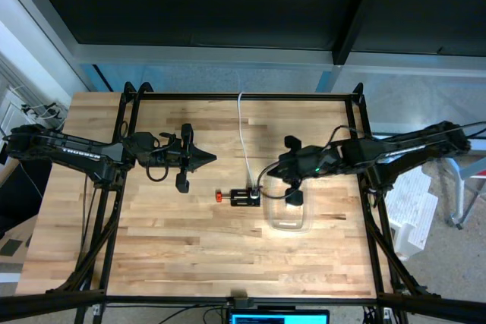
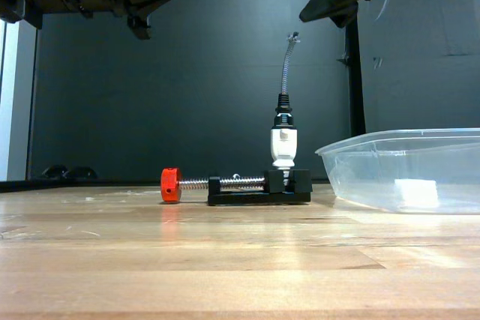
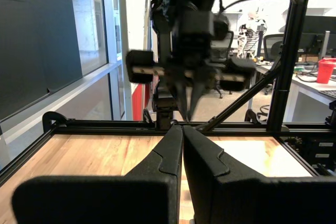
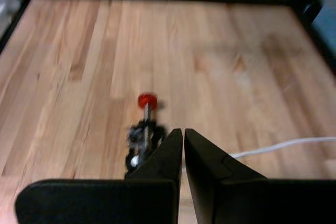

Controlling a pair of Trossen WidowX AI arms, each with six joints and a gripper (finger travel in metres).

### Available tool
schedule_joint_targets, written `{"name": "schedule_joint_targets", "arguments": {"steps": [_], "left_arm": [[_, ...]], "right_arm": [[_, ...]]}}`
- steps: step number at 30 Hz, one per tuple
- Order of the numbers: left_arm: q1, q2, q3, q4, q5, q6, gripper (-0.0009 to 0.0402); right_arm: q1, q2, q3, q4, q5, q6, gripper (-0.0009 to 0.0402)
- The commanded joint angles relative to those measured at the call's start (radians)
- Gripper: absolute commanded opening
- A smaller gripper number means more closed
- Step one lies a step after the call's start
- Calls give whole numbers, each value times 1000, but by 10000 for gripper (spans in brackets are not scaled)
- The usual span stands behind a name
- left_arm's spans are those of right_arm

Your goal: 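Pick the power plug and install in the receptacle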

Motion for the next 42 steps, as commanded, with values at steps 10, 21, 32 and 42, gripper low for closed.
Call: {"name": "schedule_joint_targets", "arguments": {"steps": [10, 21, 32, 42], "left_arm": [[0, 0, 0, 0, 0, 0, 0], [0, 0, 0, 0, 0, 0, 0], [0, 0, 0, 0, 0, 0, 0], [0, 0, 0, 0, 0, 0, 0]], "right_arm": [[-162, -151, -214, 468, -192, -53, 0], [-180, -209, -369, 730, -208, -51, 0], [-177, -241, -444, 818, -211, -51, 0], [-177, -261, -509, 880, -210, -45, 0]]}}
